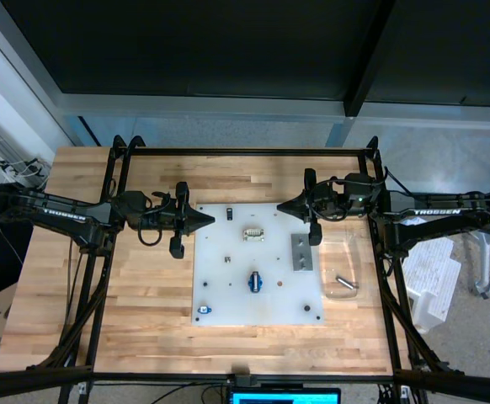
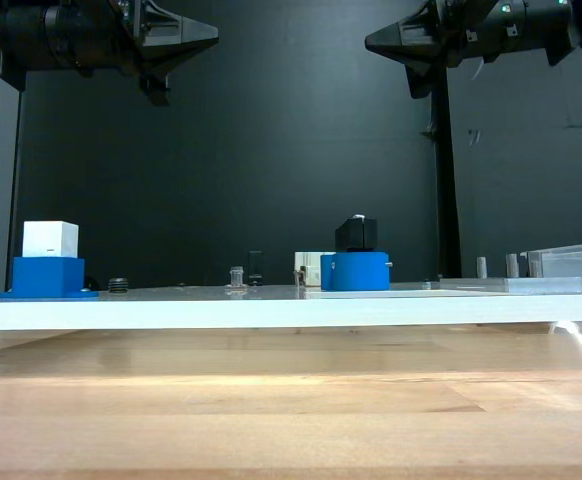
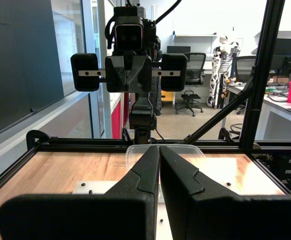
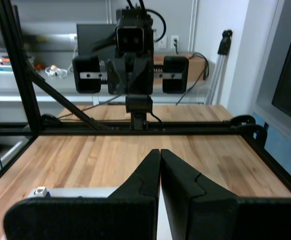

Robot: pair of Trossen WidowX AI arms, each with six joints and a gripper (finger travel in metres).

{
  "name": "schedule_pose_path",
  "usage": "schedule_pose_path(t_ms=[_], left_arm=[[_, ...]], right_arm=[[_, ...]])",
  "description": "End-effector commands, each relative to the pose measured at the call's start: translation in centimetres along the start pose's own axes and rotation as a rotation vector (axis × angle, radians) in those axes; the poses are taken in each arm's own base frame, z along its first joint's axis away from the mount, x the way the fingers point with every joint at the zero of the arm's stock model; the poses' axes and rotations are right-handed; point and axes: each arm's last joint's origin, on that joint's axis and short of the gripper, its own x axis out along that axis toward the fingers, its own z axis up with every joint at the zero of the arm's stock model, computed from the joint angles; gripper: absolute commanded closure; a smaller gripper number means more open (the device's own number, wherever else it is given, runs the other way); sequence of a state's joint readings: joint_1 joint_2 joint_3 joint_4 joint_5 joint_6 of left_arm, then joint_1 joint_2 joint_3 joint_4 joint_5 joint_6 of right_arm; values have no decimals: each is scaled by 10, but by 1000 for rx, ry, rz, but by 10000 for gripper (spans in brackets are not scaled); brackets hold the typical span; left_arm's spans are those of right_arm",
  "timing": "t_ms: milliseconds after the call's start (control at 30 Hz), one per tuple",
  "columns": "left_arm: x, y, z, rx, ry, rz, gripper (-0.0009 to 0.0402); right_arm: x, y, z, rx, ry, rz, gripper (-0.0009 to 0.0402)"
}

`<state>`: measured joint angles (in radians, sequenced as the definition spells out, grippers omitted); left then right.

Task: Remove the 16mm cylinder and place in the container

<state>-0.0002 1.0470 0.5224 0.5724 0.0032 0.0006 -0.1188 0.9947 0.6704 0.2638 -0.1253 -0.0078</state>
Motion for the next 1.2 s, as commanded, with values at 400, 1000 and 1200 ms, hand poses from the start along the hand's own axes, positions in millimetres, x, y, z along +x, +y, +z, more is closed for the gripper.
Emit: schedule_pose_path(t_ms=[400,1000,1200], left_arm=[[0,0,0,0,-1,0,393],[0,0,0,0,-1,0,393],[0,0,0,0,-1,0,393]], right_arm=[[-1,6,-7,13,-111,2,394],[11,13,-12,17,-139,-32,394],[10,14,-20,29,-116,-26,393]])
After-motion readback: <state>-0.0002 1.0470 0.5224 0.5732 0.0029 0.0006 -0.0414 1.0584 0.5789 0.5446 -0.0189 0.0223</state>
